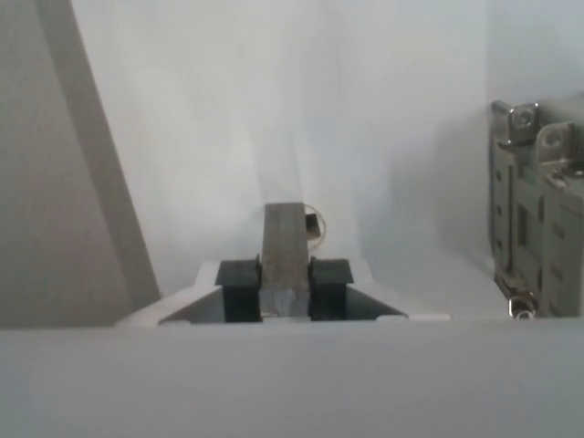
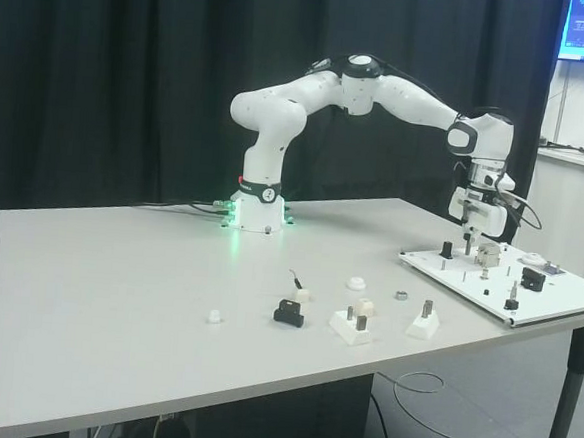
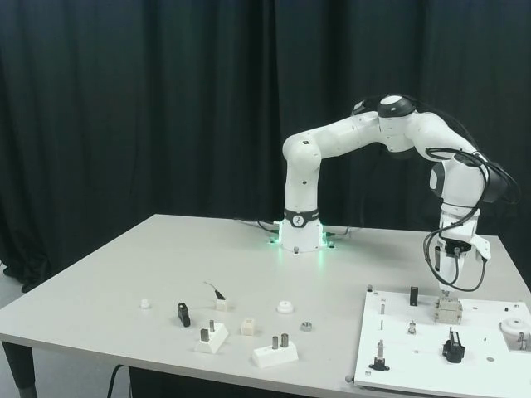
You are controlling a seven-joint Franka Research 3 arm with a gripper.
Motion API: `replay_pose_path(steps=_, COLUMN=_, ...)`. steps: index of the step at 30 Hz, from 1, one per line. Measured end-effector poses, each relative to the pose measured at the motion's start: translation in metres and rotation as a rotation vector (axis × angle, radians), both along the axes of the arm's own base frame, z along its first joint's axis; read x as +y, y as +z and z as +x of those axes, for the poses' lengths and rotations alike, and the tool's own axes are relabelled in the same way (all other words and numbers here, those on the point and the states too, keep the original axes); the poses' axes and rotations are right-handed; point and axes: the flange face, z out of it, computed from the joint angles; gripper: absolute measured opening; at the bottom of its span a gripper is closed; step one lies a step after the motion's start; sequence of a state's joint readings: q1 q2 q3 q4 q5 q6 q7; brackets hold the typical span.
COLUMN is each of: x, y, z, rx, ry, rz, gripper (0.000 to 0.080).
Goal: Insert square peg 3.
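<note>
In the wrist view my gripper (image 1: 285, 278) is shut on a grey square peg (image 1: 284, 237), held between two black fingers (image 1: 239, 285). The peg's end hangs just above the white board (image 1: 392, 137), beside a small ringed hole (image 1: 314, 226). From the first room view, the gripper (image 2: 470, 229) points straight down over the far part of the board (image 2: 557, 301), the peg (image 2: 468, 244) showing below it. The second room view has the gripper (image 3: 447, 278) just above a metal block (image 3: 449, 311) on the board (image 3: 415, 356).
The metal block (image 1: 538, 228) stands on the board close to the peg. Other pegs and black parts stand on the board (image 2: 512, 295). On the grey table (image 2: 117, 287) lie white peg holders (image 2: 353, 326), a black part (image 2: 288, 313) and small white pieces (image 2: 214, 316).
</note>
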State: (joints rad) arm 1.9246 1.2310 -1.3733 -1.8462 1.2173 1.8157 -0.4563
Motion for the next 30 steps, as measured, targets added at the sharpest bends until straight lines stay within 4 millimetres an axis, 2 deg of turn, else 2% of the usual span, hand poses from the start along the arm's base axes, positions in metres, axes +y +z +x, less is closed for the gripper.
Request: replay_pose_path(steps=30, x=-0.0049, y=-0.0011, z=0.0044, rx=-0.001, ry=-0.004, rz=-0.017, gripper=0.0111)
